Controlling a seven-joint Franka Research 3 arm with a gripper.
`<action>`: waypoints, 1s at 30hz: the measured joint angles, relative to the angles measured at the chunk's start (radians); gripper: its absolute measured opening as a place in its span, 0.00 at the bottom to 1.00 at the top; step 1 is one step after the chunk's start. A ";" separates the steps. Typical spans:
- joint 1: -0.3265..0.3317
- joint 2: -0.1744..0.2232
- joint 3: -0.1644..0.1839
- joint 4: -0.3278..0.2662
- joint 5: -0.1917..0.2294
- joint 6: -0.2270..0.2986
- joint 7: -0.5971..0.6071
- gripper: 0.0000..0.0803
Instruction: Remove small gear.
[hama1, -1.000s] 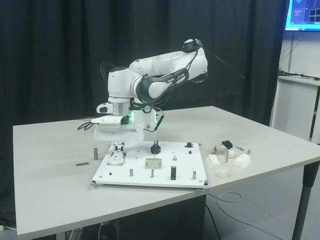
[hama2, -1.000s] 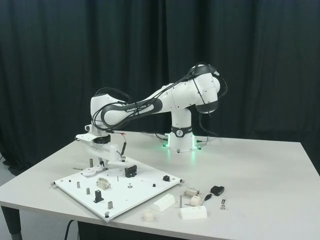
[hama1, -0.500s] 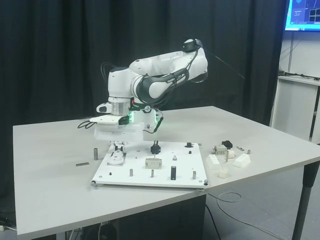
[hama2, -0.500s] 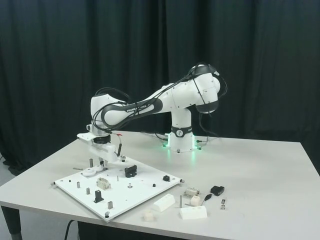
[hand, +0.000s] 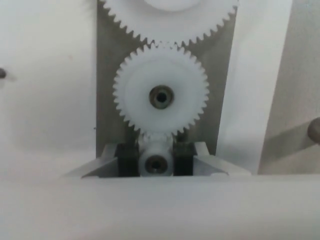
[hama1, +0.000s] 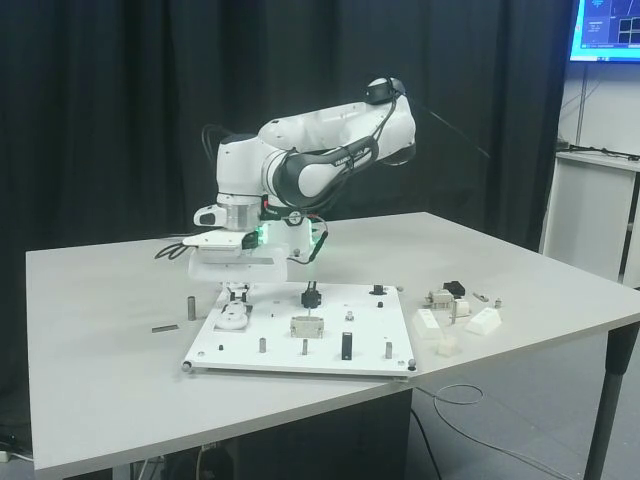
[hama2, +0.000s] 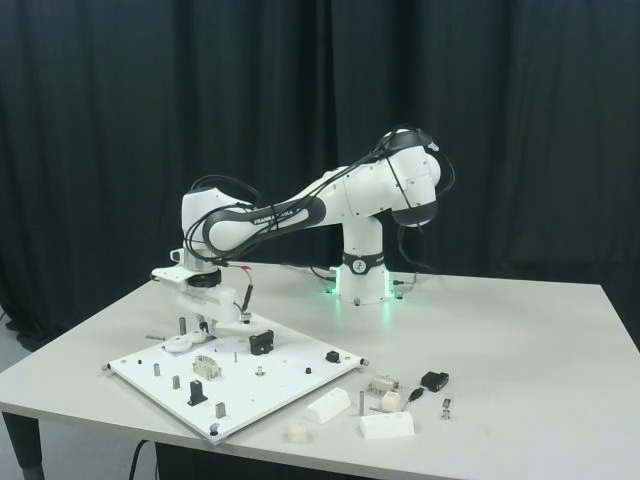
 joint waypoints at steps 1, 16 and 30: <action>0.000 0.000 0.000 0.000 0.000 0.000 0.007 0.17; 0.004 0.000 0.000 -0.001 -0.002 0.006 0.111 0.17; 0.005 0.000 0.000 -0.003 -0.002 0.009 0.103 0.17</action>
